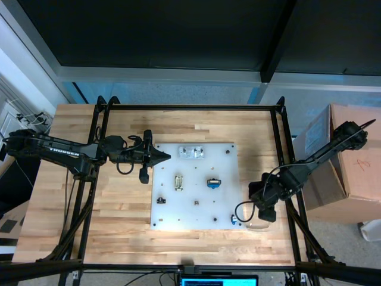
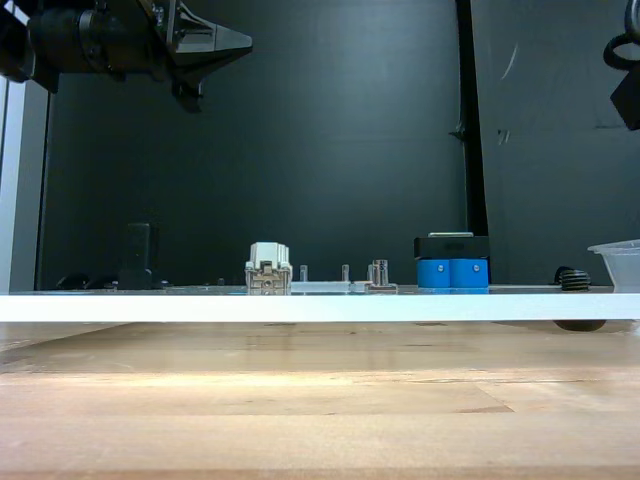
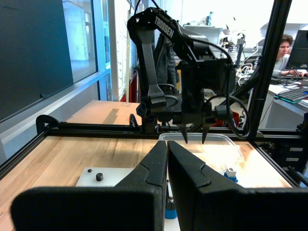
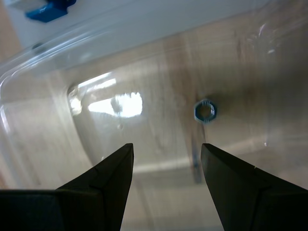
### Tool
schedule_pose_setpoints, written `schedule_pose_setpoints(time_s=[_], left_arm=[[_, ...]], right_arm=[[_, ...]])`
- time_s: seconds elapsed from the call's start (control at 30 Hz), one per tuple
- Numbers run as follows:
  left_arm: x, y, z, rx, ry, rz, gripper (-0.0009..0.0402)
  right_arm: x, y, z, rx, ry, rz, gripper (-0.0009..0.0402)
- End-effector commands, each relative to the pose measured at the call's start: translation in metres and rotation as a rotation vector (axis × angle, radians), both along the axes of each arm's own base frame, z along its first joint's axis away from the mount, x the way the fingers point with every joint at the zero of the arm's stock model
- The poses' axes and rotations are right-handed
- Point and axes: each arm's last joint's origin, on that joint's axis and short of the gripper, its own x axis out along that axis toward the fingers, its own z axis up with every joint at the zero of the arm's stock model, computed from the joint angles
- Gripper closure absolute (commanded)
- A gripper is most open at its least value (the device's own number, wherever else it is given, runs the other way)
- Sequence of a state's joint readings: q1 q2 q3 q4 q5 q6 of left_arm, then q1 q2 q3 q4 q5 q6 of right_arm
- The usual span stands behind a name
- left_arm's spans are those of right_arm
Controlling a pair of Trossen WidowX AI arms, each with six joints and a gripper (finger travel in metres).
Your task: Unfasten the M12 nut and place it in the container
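The right gripper (image 4: pixel 166 149) hangs over the container (image 4: pixel 159 82), pointing down into it. Its two black, wedge-shaped fingers (image 4: pixel 110 178) stand wide apart and nothing is between them. The nut (image 4: pixel 205 111) – small, silver, six-sided with a round hole – lies flat and free on the container's floor, just ahead of the right-hand finger and not touching it. The container is of clear, glossy plastic with rounded corners; the pale wood grain shows through it, with a bright reflection ahead of the other finger.

The stud (image 2: pixel 573 281), short, black and ribbed, stands on the white board (image 1: pixel 190 208) near this gripper, on its board side. Its ribs are uncovered – no nut is on it.

The left gripper (image 3: pixel 167 147) is held high over the far left edge of the board, level, pointing across toward the right arm. Its smooth black fingers are pressed together to one sharp point, with only a thin seam between them, and they hold nothing. Below it lie the flat board and the wooden table (image 1: pixel 119 208) of light planks.
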State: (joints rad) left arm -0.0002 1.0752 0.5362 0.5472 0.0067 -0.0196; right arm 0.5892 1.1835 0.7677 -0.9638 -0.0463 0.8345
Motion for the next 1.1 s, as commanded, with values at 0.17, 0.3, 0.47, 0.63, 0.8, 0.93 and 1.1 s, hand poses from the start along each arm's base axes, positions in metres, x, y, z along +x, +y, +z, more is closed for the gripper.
schedule_pose_setpoints(time_s=[0.17, 0.3, 0.47, 0.63, 0.8, 0.93, 1.1], left_arm=[[0.0, 0.0, 0.0, 0.0, 0.0, 0.0, 0.0393], [0.0, 0.0, 0.0, 0.0, 0.0, 0.0, 0.0393], [0.0, 0.0, 0.0, 0.0, 0.0, 0.0, 0.0393], [0.0, 0.0, 0.0, 0.0, 0.0, 0.0, 0.0393], [0.0, 0.0, 0.0, 0.0, 0.0, 0.0, 0.0393], [0.0, 0.0, 0.0, 0.0, 0.0, 0.0, 0.0393], [0.0, 0.0, 0.0, 0.0, 0.0, 0.0, 0.0393]], right_arm=[[0.017, -0.021, 0.039, -0.071, -0.175, 0.05, 0.0233], [0.03, -0.043, 0.06, -0.118, -0.303, 0.021, 0.0272], [0.045, -0.068, 0.084, -0.16, -0.479, 0.036, 0.0342], [0.058, -0.09, 0.101, -0.223, -0.691, 0.042, 0.0391], [0.069, -0.116, 0.111, -0.224, -0.879, 0.043, 0.0394], [0.075, -0.132, 0.115, -0.23, -1.045, 0.045, 0.0393], [0.08, -0.135, 0.111, -0.231, -1.237, 0.074, 0.0394]])
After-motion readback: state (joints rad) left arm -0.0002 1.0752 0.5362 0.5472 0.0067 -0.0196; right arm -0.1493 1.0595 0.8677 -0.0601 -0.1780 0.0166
